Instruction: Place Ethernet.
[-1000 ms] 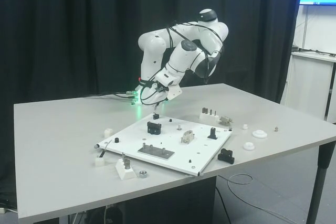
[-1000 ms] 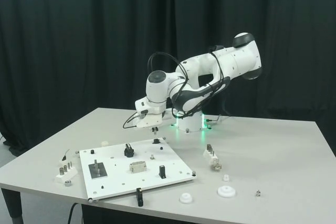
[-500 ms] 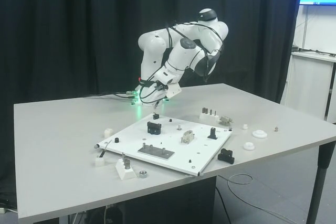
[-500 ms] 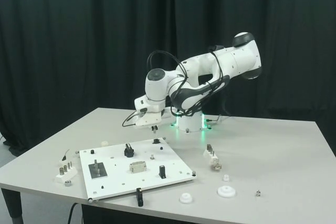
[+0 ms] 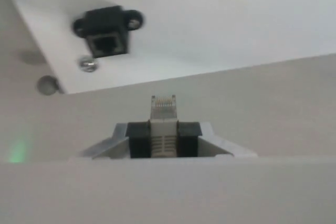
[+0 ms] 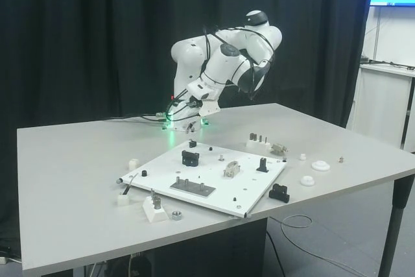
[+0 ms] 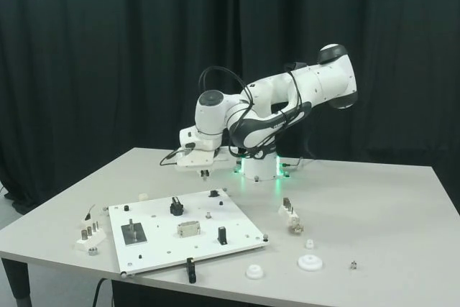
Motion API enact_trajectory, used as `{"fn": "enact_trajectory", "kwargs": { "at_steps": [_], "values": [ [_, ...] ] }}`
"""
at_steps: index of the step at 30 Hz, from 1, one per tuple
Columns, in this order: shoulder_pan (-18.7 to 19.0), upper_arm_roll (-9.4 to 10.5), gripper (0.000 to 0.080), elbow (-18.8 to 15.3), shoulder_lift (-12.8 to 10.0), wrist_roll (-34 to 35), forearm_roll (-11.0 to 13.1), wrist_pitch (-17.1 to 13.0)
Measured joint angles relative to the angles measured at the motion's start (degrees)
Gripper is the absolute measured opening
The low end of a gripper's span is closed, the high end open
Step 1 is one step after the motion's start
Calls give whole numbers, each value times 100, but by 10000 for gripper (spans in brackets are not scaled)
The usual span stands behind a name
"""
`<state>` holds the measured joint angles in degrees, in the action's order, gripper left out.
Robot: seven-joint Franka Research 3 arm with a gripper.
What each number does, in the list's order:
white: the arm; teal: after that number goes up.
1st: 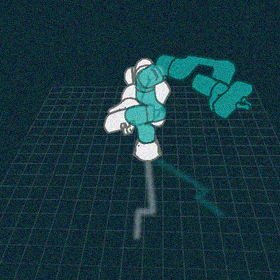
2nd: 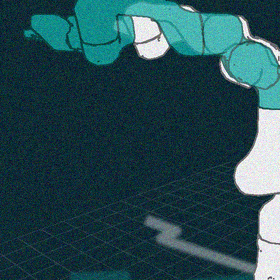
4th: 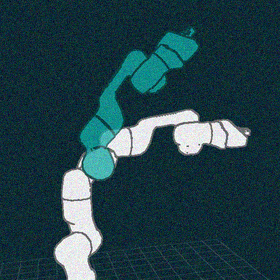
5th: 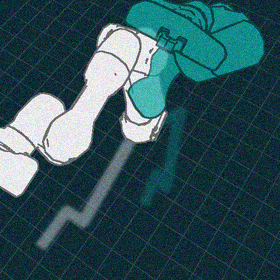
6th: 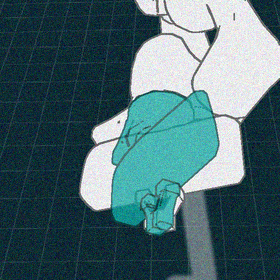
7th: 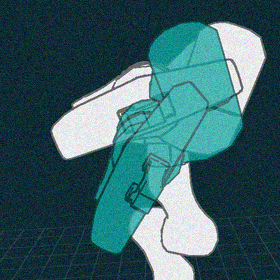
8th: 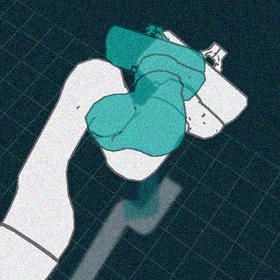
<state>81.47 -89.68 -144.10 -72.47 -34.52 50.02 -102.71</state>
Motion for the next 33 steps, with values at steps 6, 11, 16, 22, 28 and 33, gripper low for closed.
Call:
{"fn": "enact_trajectory", "kwargs": {
  "at_steps": [6,11,16,22,28,33],
  "values": [
    [-142,1,100,23,0,11,-21,-346],
    [-318,1,100,54,0,11,-38,-661],
    [-536,6,100,108,0,-38,-61,-967],
    [-836,12,100,155,0,-310,-63,-1342],
    [-1224,33,100,226,0,-657,-52,-1682],
    [-1593,86,100,330,0,-1027,85,-1880]
  ]
}}
